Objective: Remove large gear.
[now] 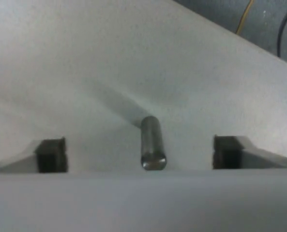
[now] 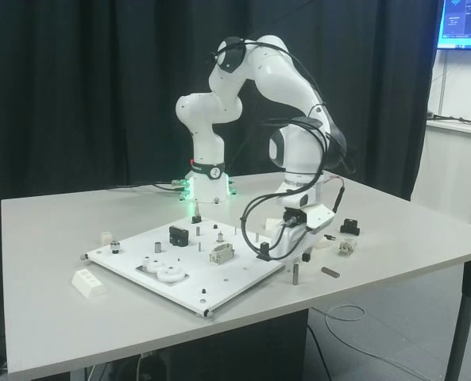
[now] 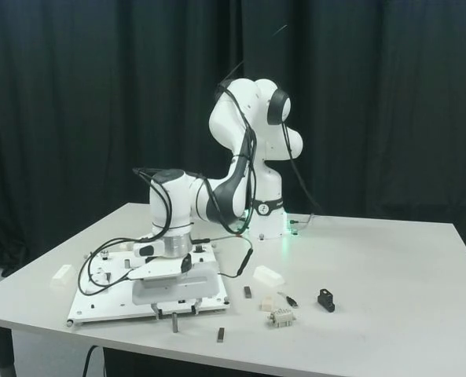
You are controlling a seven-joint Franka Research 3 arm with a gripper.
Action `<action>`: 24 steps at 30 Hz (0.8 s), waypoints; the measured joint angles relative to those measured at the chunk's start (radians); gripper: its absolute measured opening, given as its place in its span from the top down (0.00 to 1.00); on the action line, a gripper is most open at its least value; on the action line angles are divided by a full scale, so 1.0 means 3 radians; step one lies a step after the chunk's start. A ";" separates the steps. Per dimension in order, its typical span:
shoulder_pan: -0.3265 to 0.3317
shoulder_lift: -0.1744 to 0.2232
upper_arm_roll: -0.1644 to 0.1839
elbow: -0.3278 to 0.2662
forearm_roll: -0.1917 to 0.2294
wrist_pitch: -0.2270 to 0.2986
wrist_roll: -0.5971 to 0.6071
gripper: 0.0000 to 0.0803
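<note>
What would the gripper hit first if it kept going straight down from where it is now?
Most likely the upright metal pin, which stands between the open fingers of the gripper. Beyond it lies only the grey table. How near the pin is cannot be judged.

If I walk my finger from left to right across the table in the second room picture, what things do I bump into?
Small white block → white board → upright metal peg → white block → black part.
</note>
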State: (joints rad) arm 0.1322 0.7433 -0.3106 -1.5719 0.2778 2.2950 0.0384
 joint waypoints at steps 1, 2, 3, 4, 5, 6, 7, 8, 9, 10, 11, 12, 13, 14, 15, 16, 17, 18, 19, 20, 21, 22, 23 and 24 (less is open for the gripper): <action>0.0002 -0.0010 -0.0001 0.0000 -0.0008 -0.0020 0.0010 0.13; 0.0004 -0.0021 -0.0001 0.0000 -0.0018 -0.0036 0.0023 0.13; 0.0007 -0.0031 -0.0001 0.0000 -0.0031 -0.0050 0.0040 0.13; 0.0009 -0.0042 -0.0002 0.0000 -0.0043 -0.0066 0.0056 0.13; 0.0012 -0.0053 -0.0002 0.0000 -0.0052 -0.0082 0.0070 0.13; 0.0015 -0.0066 -0.0002 0.0000 -0.0060 -0.0098 0.0083 0.13; 0.0018 -0.0077 -0.0002 -0.0001 -0.0066 -0.0111 0.0092 0.04; 0.0022 -0.0089 -0.0003 -0.0001 -0.0075 -0.0129 0.0097 0.04; 0.0024 -0.0100 -0.0003 -0.0001 -0.0083 -0.0147 0.0099 0.04; 0.0027 -0.0110 -0.0003 -0.0001 -0.0091 -0.0161 0.0101 0.04; 0.0029 -0.0118 -0.0004 -0.0001 -0.0099 -0.0170 0.0105 0.04; 0.0030 -0.0127 -0.0004 -0.0001 -0.0105 -0.0178 0.0114 0.04; 0.0032 -0.0134 -0.0004 -0.0001 -0.0111 -0.0187 0.0125 0.01; 0.0033 -0.0142 -0.0004 -0.0001 -0.0118 -0.0196 0.0136 0.01; 0.0034 -0.0148 -0.0004 -0.0001 -0.0125 -0.0205 0.0147 0.01; 0.0035 -0.0154 -0.0004 -0.0001 -0.0131 -0.0211 0.0154 0.01; 0.0036 -0.0159 -0.0004 -0.0001 -0.0138 -0.0215 0.0161 0.01; 0.0037 -0.0162 -0.0004 -0.0001 -0.0145 -0.0216 0.0166 0.01; 0.0038 -0.0166 -0.0004 -0.0001 -0.0152 -0.0217 0.0172 0.01; 0.0038 -0.0168 -0.0004 -0.0001 -0.0158 -0.0218 0.0175 0.00; 0.0039 -0.0171 -0.0003 -0.0001 -0.0165 -0.0219 0.0179 0.00; 0.0040 -0.0174 -0.0003 -0.0001 -0.0168 -0.0219 0.0182 0.00; 0.0040 -0.0176 -0.0003 -0.0002 -0.0169 -0.0220 0.0184 0.00; 0.0041 -0.0177 -0.0003 -0.0002 -0.0170 -0.0220 0.0185 0.00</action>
State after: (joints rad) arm 0.1443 0.6903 -0.3117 -1.5725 0.2269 2.2291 0.0938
